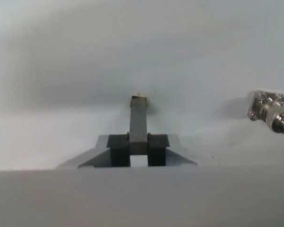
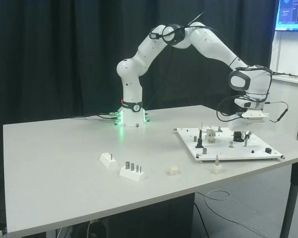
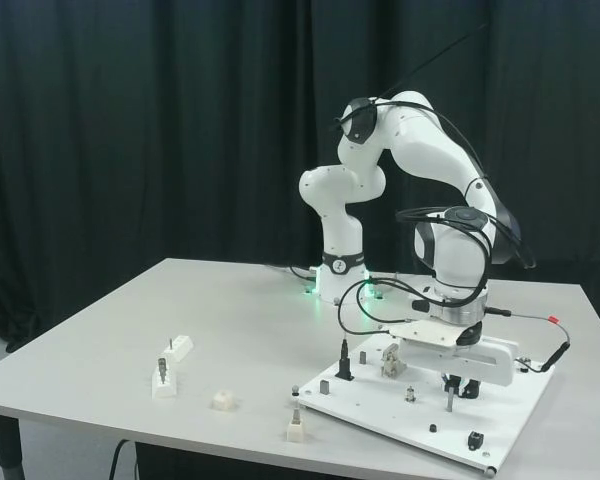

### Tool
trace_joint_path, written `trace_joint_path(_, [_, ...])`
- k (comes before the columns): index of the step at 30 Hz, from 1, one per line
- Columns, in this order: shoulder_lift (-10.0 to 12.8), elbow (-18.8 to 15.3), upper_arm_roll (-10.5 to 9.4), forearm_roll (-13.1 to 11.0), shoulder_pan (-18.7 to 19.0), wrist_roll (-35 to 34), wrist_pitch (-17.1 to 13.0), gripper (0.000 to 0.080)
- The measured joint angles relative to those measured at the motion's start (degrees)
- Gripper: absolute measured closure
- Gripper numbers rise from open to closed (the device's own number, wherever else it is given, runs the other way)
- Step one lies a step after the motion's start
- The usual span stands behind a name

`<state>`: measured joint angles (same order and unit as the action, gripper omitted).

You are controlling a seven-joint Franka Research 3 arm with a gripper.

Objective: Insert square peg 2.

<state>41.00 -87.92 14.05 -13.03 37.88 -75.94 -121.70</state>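
From my side camera I see the white arm [image 3: 420, 150] rising from its base [image 3: 341, 283] at the far side of the grey table [image 3: 230, 340], folding over and reaching down onto the white board [image 3: 500, 425] at the near right. The gripper [image 3: 450, 385] hangs low over the board, a thin grey peg [image 3: 448, 395] upright beneath it. A black post [image 3: 345, 362] and a grey block [image 3: 391, 361] stand on the board to its left. Off the board sit two white holders [image 3: 170, 366], a small white block [image 3: 222, 400] and a white stand with a pin [image 3: 296, 425]
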Motion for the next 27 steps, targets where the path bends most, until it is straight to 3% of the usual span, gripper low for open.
trace_joint_path(11, [0.00,0.00,0.07,-0.01,-0.04,1.59,-0.01,0.0728])
trace_joint_path(27, [0.02,0.00,0.08,-0.02,0.07,-7.33,-0.23,0.0728])
